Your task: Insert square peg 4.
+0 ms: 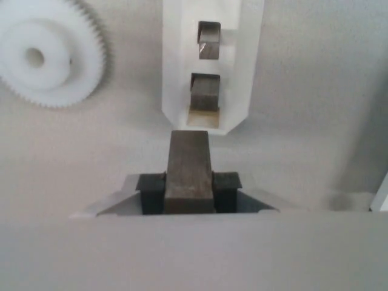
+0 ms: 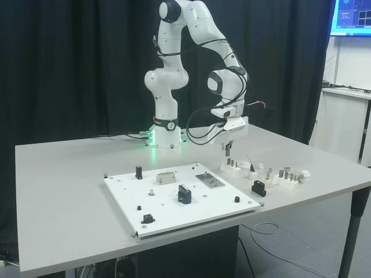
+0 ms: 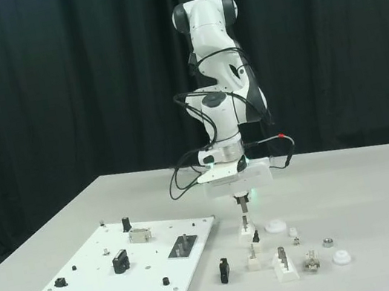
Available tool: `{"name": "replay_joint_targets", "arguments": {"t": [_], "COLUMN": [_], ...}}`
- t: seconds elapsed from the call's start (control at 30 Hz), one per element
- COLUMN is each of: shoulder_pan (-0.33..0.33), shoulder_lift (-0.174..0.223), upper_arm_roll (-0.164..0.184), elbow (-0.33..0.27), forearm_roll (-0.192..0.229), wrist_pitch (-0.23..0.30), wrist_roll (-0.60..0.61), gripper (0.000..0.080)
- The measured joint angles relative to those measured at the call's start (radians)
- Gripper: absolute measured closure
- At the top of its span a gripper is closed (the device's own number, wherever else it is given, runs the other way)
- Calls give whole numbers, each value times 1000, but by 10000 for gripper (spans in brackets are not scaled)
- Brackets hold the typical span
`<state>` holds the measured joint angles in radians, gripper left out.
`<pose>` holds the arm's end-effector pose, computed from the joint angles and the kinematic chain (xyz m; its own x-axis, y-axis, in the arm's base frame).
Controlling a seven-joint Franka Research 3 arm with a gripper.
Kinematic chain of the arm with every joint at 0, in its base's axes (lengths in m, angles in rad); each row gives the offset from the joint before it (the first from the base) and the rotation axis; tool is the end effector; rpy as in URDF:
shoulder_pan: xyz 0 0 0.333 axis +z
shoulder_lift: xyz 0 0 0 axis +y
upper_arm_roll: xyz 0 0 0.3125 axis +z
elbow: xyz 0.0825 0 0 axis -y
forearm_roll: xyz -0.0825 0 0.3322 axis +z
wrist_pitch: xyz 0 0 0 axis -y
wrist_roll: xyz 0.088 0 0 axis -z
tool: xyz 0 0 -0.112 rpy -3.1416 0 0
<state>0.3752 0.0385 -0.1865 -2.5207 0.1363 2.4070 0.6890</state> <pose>0.4086 0.0791 0.2863 0.8074 -0.5674 -0.1620 -0.5683 -0.8216 0.0456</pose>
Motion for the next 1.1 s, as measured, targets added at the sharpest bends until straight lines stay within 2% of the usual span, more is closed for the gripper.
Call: {"name": "replay_joint_targets", "arguments": {"t": [1.1], "shoulder_pan": [0], "shoulder_lift": [-6], "upper_arm_roll": [0], "elbow": [1], "forearm_roll": [-12], "wrist_pitch": [-3], "wrist_roll": [6], "gripper": [648]}}
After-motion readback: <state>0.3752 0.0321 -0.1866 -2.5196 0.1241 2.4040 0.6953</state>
